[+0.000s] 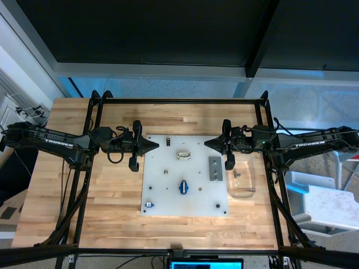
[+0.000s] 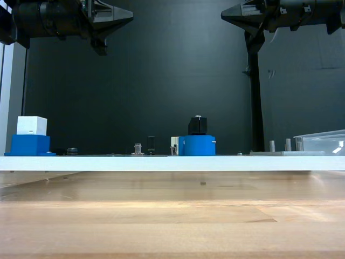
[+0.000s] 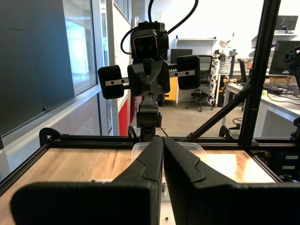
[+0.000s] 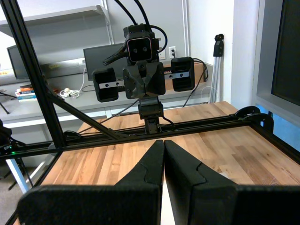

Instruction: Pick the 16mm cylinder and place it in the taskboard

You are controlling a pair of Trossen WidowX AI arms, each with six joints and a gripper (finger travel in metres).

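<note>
The wooden bench (image 1: pixel 67 168) carries the white taskboard (image 1: pixel 168 190), with a clear tray (image 1: pixel 242 197) just to its right. The left end effector (image 1: pixel 156 144) and right end effector (image 1: pixel 207 143) hover over the board's far edge, fingers pressed together. A small piece in the tray is possibly the 16mm cylinder (image 1: pixel 238 175).

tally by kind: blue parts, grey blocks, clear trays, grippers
blue parts: 2, connector and corner piece, on taskboard
grey block: 1
clear tray: 1
grippers: 2, left gripper and right gripper, shut, raised above the taskboard's far side
total: 6
</note>
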